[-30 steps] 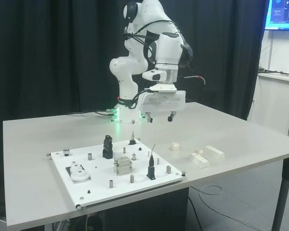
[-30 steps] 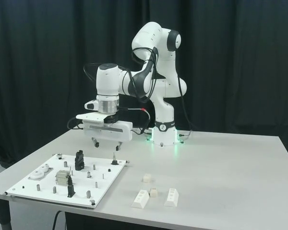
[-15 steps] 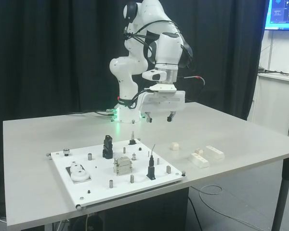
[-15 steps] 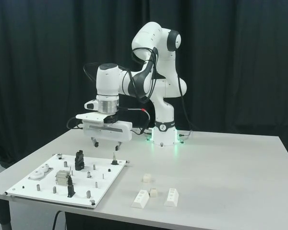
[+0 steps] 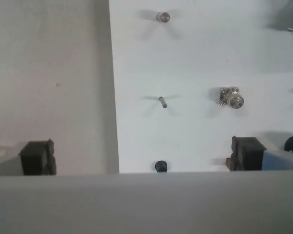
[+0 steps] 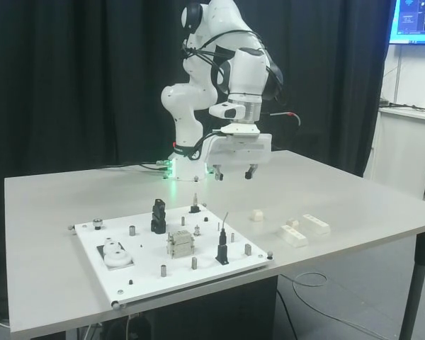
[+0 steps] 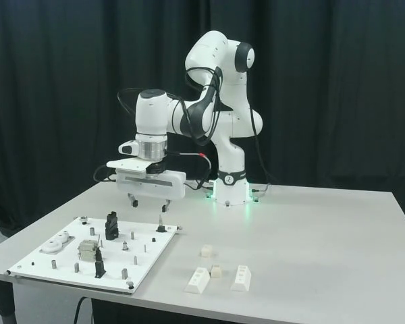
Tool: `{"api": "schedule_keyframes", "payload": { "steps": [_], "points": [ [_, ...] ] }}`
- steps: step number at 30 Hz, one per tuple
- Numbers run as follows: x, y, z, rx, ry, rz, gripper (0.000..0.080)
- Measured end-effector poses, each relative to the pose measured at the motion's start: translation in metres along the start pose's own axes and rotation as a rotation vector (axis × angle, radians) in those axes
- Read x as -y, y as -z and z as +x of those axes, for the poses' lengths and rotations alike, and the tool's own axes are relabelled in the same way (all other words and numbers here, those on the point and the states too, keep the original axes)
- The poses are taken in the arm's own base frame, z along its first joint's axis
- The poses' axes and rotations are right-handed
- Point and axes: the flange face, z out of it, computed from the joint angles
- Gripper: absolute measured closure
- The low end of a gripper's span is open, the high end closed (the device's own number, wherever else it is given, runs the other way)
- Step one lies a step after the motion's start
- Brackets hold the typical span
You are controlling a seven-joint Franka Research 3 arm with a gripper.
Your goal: Remove D-SUB.
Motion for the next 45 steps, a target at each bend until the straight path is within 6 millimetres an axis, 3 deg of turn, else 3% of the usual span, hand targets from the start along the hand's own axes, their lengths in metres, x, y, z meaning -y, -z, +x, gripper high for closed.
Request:
{"api": "schedule_keyframes", "payload": {
  "steps": [9,16,34,45],
  "points": [
    [-0.002,-0.002,0.001,-0.008,0.014,-0.021,0.0003],
    [-0.016,-0.01,0.005,-0.012,0.022,-0.062,0.0003],
    [-0.092,-0.052,0.019,0.027,0.056,-0.098,0.0003],
    [-0.131,-0.055,0.029,0.034,0.062,-0.098,0.0003]
  ]
}}
